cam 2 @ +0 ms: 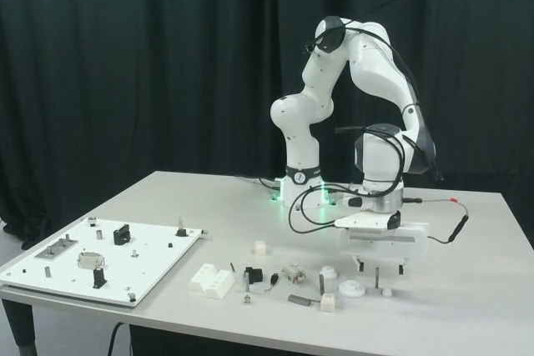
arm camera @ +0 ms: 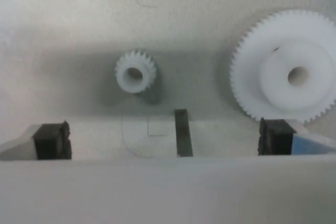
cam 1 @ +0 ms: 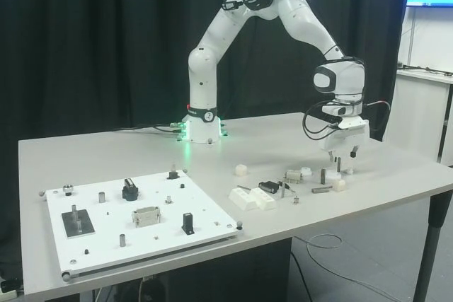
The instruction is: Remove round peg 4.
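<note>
While hovering over the grey table [arm camera: 79, 14], hand [arm camera: 164, 140] spread wide, dark peg [arm camera: 181, 132] standing between fingers, untouched.

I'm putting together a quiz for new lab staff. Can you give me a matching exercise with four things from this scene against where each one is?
Things:
1 large gear
2 black peg
3 white board
4 green light

Places:
A at the arm's base
B upright between the fingers of the open claw
C at the table end far from the claw
D lying flat near a small gear

Pairs: 1-D, 2-B, 3-C, 4-A
</note>
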`<state>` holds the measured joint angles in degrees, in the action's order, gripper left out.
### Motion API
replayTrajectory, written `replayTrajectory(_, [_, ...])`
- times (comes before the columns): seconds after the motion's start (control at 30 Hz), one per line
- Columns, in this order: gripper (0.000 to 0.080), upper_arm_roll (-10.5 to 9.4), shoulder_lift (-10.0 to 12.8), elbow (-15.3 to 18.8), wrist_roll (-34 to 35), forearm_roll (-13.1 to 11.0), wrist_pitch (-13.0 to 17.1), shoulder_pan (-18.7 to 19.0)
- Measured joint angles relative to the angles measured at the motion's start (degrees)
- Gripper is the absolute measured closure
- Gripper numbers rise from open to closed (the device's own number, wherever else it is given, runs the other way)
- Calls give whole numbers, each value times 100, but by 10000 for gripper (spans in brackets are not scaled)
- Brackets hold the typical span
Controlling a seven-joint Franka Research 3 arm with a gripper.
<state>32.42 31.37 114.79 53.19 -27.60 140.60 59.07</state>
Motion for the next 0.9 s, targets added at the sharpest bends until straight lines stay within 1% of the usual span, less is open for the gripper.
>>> replayTrajectory(0.07, [6,17,-4,-29,1,0,-44,0])
replayTrajectory(0.63, [3,252,-11,-283,1,17,-380,-9])
replayTrajectory(0.9, [3,444,-13,-362,-4,59,-492,-13])
